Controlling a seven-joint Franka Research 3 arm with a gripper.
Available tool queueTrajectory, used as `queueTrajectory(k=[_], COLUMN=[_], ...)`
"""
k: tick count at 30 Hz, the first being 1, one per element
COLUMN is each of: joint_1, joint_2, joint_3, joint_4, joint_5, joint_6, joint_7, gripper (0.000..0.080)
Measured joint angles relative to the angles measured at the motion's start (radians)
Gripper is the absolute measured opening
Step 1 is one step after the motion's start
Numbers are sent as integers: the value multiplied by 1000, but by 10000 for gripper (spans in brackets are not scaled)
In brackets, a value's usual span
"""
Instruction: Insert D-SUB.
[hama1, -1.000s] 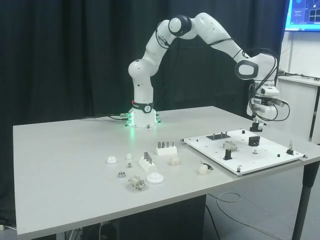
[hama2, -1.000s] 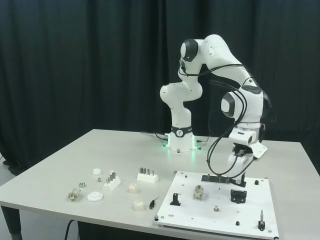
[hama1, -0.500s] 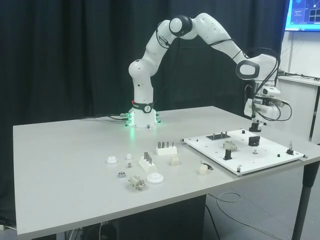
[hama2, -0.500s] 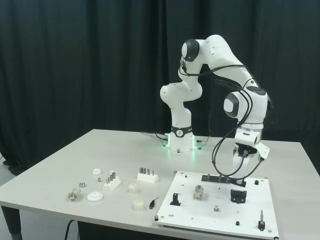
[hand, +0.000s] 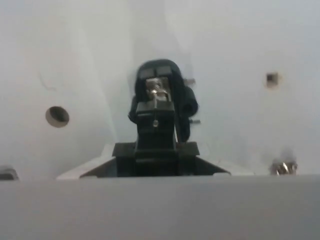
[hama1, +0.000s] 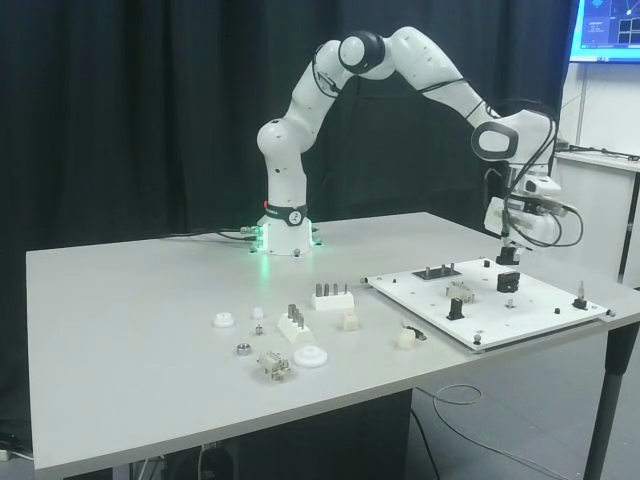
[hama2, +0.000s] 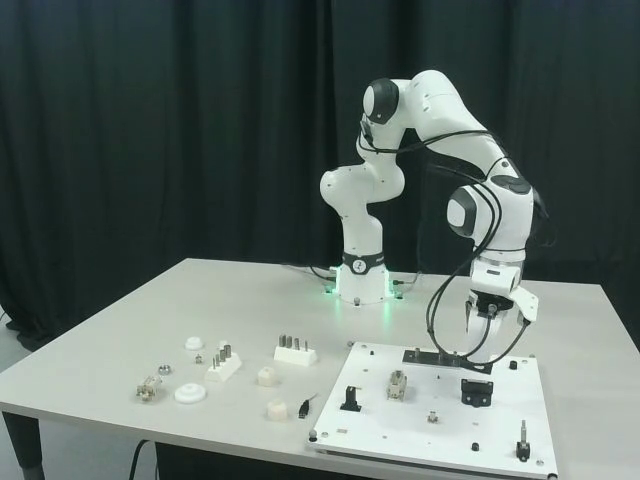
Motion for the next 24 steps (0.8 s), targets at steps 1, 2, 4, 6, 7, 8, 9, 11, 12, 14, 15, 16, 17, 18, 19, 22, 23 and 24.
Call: queueTrajectory(k=[1, 2, 4, 6, 7, 8, 9, 11, 12, 14, 15, 16, 17, 18, 19, 22, 23, 24], joint_1=[-1, -2, -4, -5, -6, -7, -8, -11, -13, -17, -19, -21, -23, -25, -28, -33, -34, -36], joint_2=[0, 0, 0, 0, 0, 0, 0, 0, 0, 0, 0, 0, 0, 0, 0, 0, 0, 0], joint_3=[0, -1, -1, -1, -2, -3, -3, -4, -4, -4, -4, -4, -4, -4, -4, -4, -4, -4], joint_4=[0, 0, 1, 1, 2, 2, 3, 4, 5, 7, 8, 9, 11, 12, 13, 15, 16, 16], joint_5=[6, 9, 17, 27, 32, 38, 44, 58, 65, 76, 82, 87, 93, 100, 106, 118, 121, 124], joint_6=[0, 0, 0, 0, 0, 0, 0, 0, 0, 0, 0, 0, 0, 0, 0, 0, 0, 0], joint_7=[-15, -26, -48, -68, -75, -80, -82, -84, -84, -86, -87, -89, -91, -94, -99, -115, -117, -119], gripper=[153, 153, 153, 153, 153, 153, 153, 153, 153, 153, 153, 153, 153, 153, 153, 153, 153, 153])
